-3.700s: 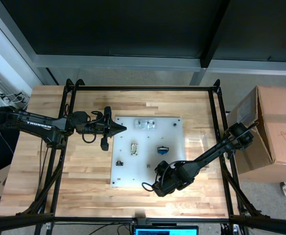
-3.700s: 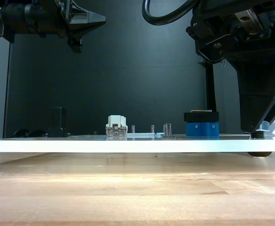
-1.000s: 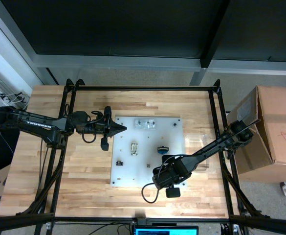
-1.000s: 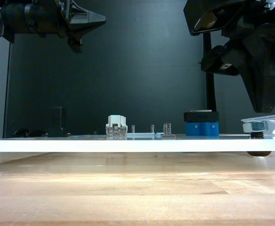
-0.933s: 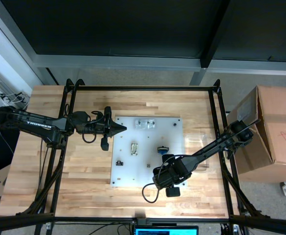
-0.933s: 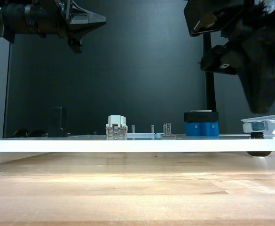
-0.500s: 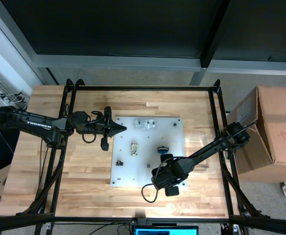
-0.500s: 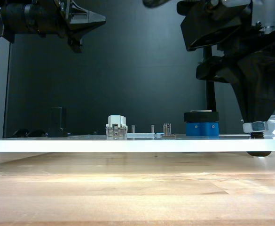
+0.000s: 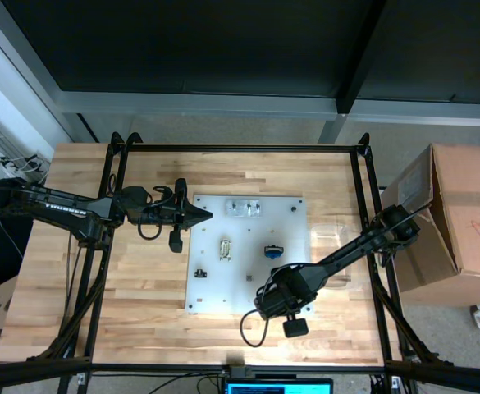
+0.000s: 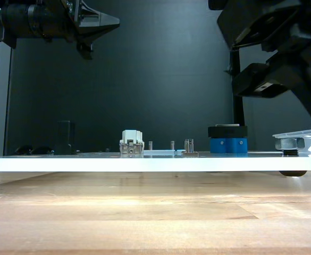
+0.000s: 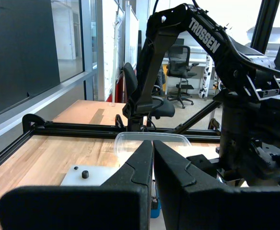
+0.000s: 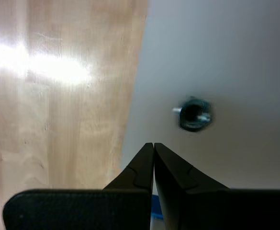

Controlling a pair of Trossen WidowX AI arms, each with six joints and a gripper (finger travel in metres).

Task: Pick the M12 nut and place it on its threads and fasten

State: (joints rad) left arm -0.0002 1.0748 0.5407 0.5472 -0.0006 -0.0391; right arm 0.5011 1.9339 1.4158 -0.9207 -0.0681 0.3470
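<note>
The silver M12 nut [image 10: 289, 143] sits on its black stud [image 10: 291, 153] at the near right edge of the white board [image 10: 144, 162], free of any gripper. From above, the nut [image 12: 195, 114] appears ahead of my right gripper [image 12: 153, 145], which is shut with nothing between its fingers. In the high view the right gripper [image 9: 282, 300] hangs over the board's near right corner and hides the nut. My left gripper [image 9: 205, 215] hovers shut at the board's far left edge, high above the board [image 10: 115, 22].
A clear tray [image 9: 328, 232] lies right of the board. On the board stand a blue block with a black cap [image 10: 228, 139], a white connector [image 10: 132, 143] and small silver pins [image 10: 188, 145]. A cardboard box [image 9: 449, 222] stands past the table's right edge.
Half a second ago the right gripper's tips were down at the nut. They have since lifted up and to the right, and the wrist has turned. The nut stays on its stud. The left arm is still.
</note>
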